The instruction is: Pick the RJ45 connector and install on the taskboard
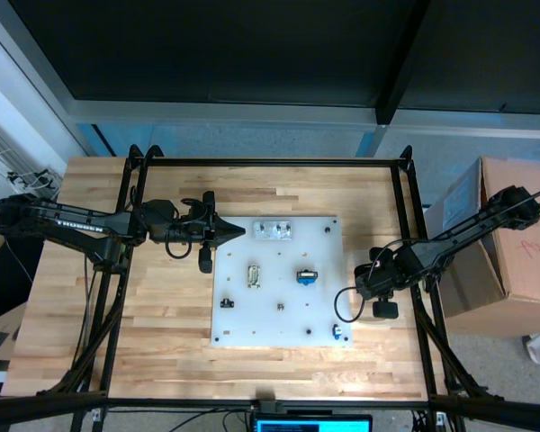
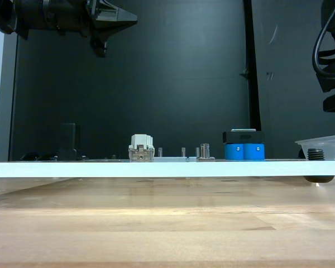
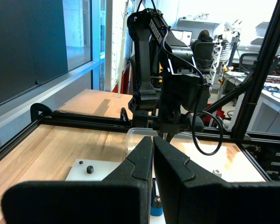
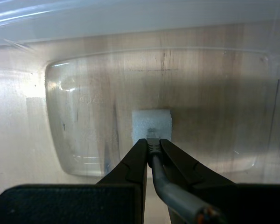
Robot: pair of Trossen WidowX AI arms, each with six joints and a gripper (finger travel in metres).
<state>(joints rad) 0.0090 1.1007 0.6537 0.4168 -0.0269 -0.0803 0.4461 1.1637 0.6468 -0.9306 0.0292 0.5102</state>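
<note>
1. Wood table point(image 1: 162, 315) carries the white board point(image 1: 279, 306), and a dark wall point(image 1: 252, 45) closes off the far side.
2. My right gripper point(image 4: 152, 141) hangs just past the board's right edge, pointing down into a clear tray point(image 4: 56, 93).
3. Its fingers are pinched on the connector point(image 4: 152, 146), gripped at the boot end. The grey cable point(image 4: 177, 198) trails back between them toward the wrist.
4. Just beyond the fingertips, a white foam block point(image 4: 151, 122) sits on the tray floor. I cannot tell whether the connector's nose touches it. My guess is the foam props the plug up for a top-down grasp.
5. So the connector is held over the tray, well clear of any seat on the board.
6. My left gripper point(image 3: 153, 140) has its fingers pressed together on nothing. It is held high, with the board's far left corner below it, and points across the board. I read that as parked out of the way.
7. The next move, I judge, calls for a straight lift so the cable clears the tray rim, then a carry sideways over the board.
</note>
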